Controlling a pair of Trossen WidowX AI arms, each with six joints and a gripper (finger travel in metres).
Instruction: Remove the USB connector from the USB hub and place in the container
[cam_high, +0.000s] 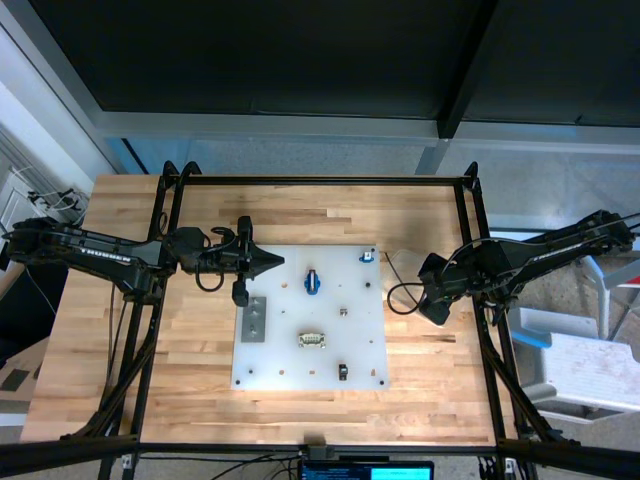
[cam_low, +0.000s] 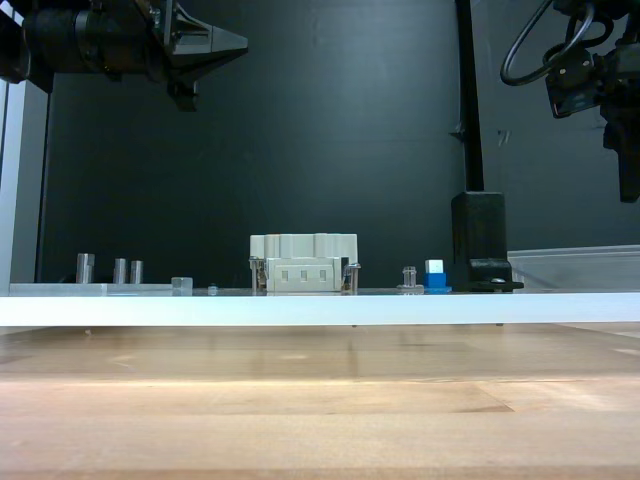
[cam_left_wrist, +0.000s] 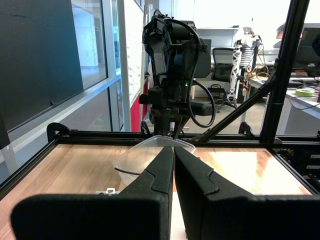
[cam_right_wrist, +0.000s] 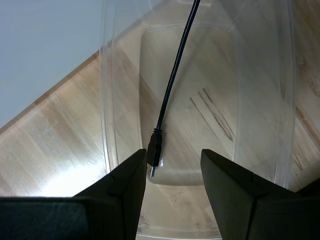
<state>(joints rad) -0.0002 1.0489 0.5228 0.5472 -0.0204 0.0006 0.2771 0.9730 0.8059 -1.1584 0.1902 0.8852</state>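
container (cam_right_wrist: 107, 100): clear smooth plastic tub, rounded corners, on wood-grain worktop (cam_high: 430, 390) | holds USB connector (cam_right_wrist: 153, 150): dark plug, thin black cable | right pincer (cam_right_wrist: 173, 155): spread open above it, white board's (cam_high: 290, 350) 3 o'clock | left pincer (cam_left_wrist: 173, 150): closed, empty, board's 10 o'clock

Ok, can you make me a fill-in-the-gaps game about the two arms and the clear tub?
1. The connector lies ____ the container.
2. The right tool hangs over the container, its fingers ____.
3. The left tool hovers over the white board's far left corner, its fingers ____.
Missing words: inside; open; shut.
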